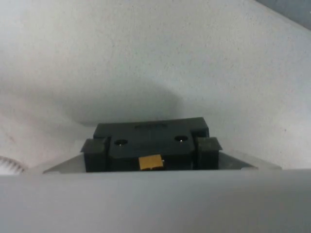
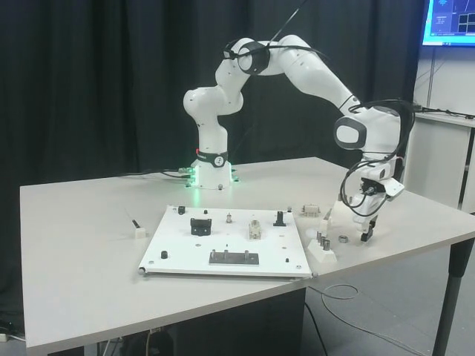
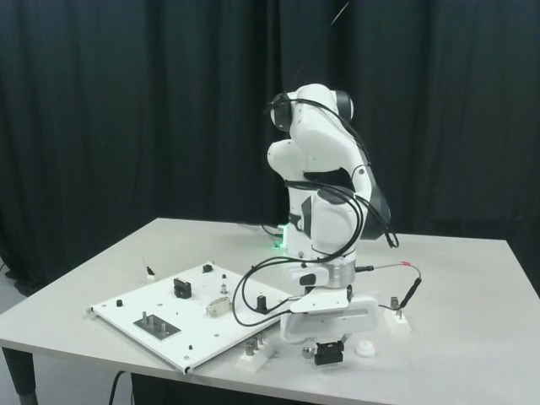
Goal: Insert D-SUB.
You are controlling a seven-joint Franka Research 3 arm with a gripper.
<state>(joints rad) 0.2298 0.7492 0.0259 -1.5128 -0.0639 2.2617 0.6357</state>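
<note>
Hand [image 3: 329, 353] clenched on the black D-SUB [image 1: 151, 144], low over the desk [image 2: 82, 222] well apart from the white board [image 2: 185, 248]; a shallow grip could let it tilt, jamming insertion.

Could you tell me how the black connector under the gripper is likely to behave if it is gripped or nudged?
The black connector looks blocky and rigid, so it probably won't flex. Its flat faces suggest it would slide on the grey table rather than roll. Being small, it is probably light.
</note>
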